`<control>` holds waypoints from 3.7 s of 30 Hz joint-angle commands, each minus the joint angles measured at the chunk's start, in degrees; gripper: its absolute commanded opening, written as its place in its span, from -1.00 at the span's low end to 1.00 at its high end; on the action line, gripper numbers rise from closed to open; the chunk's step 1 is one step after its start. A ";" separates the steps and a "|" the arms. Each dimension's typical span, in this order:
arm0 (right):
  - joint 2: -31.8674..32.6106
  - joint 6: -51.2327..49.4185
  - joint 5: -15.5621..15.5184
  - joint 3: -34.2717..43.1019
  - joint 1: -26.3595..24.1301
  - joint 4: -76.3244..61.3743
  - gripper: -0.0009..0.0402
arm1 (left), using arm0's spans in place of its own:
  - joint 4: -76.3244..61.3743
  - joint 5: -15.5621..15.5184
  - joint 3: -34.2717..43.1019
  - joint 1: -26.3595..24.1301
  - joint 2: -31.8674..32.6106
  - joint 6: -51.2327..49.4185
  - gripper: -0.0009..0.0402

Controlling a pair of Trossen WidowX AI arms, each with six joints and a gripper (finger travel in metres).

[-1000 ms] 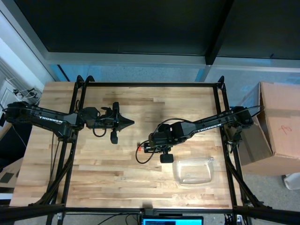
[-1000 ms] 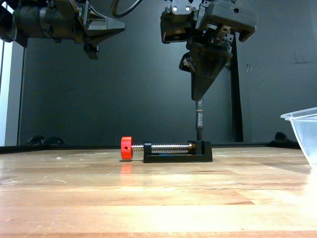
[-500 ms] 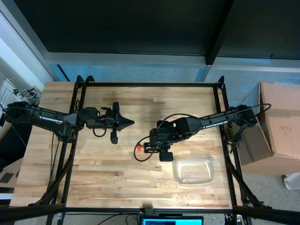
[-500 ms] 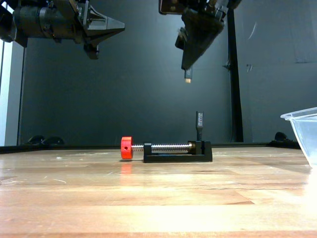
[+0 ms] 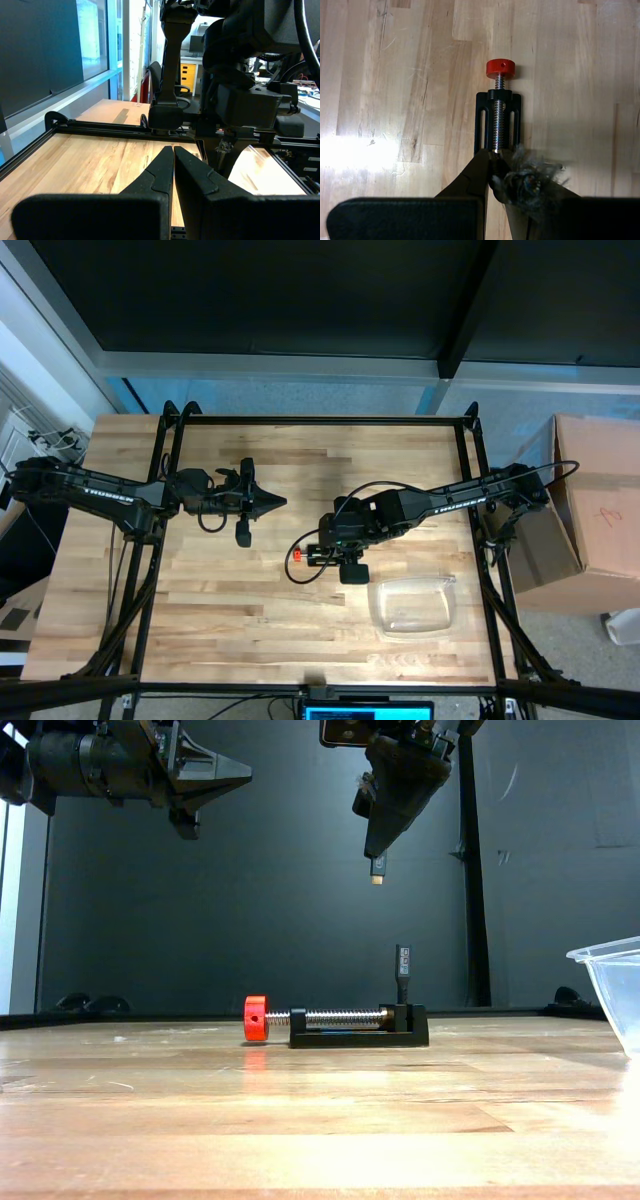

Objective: Remove the USB-C connector from the USB-C receptacle and place in the container

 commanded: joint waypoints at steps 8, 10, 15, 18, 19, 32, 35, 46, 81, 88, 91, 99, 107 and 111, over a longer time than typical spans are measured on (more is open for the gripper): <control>-2.27 1.57 0.02 -3.10 0.00 -0.11 -0.96 | 0.00 0.02 0.00 0.02 0.00 0.02 -0.96; -2.97 1.79 0.04 -4.13 0.02 -0.07 -0.96 | 0.00 0.02 0.00 0.02 0.00 0.02 -0.96; -5.11 3.37 0.04 -6.80 0.15 -0.09 -0.96 | 0.00 0.02 0.00 0.00 0.00 0.02 -0.96; -6.58 4.33 0.07 -8.74 0.22 0.02 -0.96 | 0.00 0.02 0.00 0.00 0.00 0.02 -0.96; -7.13 4.57 0.07 -9.46 0.24 0.09 -0.96 | 0.00 0.02 0.00 0.00 0.00 0.02 -0.96; -14.29 9.03 0.09 -18.78 0.61 0.79 -0.95 | 0.00 0.00 0.00 0.00 0.00 0.02 -0.96; -15.82 9.29 0.07 -20.63 0.72 0.87 -0.92 | 0.00 0.02 0.00 0.00 0.00 0.02 -0.96; -21.33 11.56 0.09 -26.40 1.20 1.18 -0.66 | 0.00 0.02 0.00 0.02 0.00 0.02 -0.96; -35.50 19.63 -0.46 -42.95 6.86 1.09 0.02 | 0.00 0.02 0.00 0.02 0.00 0.02 -0.96; -29.42 22.88 0.04 -36.30 5.38 1.07 0.02 | 0.00 0.02 0.00 0.00 0.00 0.02 -0.96; -25.22 26.88 -0.04 -33.29 3.39 0.83 0.02 | 0.00 0.02 0.00 0.02 0.00 0.02 -0.96; -13.31 31.69 -0.04 -25.49 0.07 0.44 0.02 | 0.00 0.02 0.00 0.00 0.00 0.02 -0.96; -5.07 39.12 -1.05 -21.00 -4.28 -1.11 0.02 | 0.00 0.02 0.00 0.00 0.00 0.02 -0.96; -3.39 42.71 -1.01 -21.11 -6.29 -0.98 0.02 | 0.00 0.02 0.00 0.02 0.00 0.02 -0.96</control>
